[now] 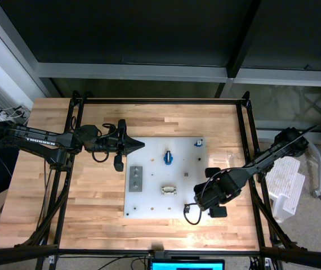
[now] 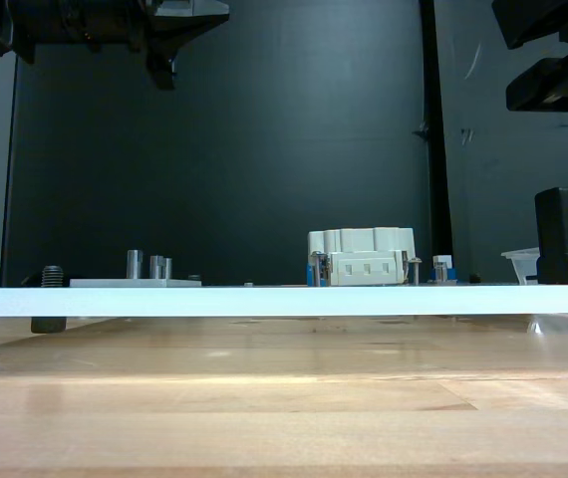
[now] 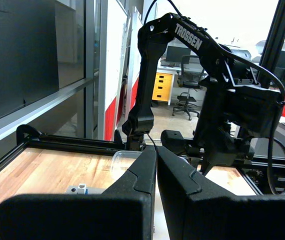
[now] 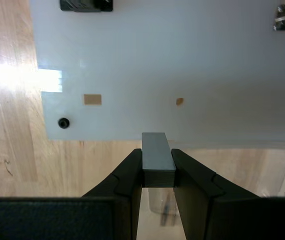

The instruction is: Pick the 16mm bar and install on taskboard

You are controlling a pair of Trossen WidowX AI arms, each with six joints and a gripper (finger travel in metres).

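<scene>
- Now the short grey rectangular metal bar [image 4: 155, 142] is in the grip of the right tool [image 4: 156, 157]. Its two black fingers clamp the bar's sides, and one end sticks out beyond the tips.
- The right tool hangs over the near right edge of the flat white task board [image 1: 149, 209], where the board meets the pale wooden worktop [image 1: 93, 219]. The bar is up in the air, touching neither the board nor any seat.
- The left tool [image 1: 137, 145] has its fingers pressed together with nothing between them. It hovers high over the board's far left edge, pointing inward, well apart from the bar.
- By my reading, the pick is done and the carry to the seat is the step in hand. Installing has not yet begun.
- From the right wrist, a small tan rectangular opening [image 4: 92, 99] shows in the board near the bar. It may be the seat, but I cannot tell.
- The next move calls for bringing the bar over its seat, squaring its faces to the opening, and lowering it straight.
- That path should stay clear of the beige plastic connector [image 1: 169, 190] and the grey metal block with upright pegs [image 1: 134, 179].
</scene>
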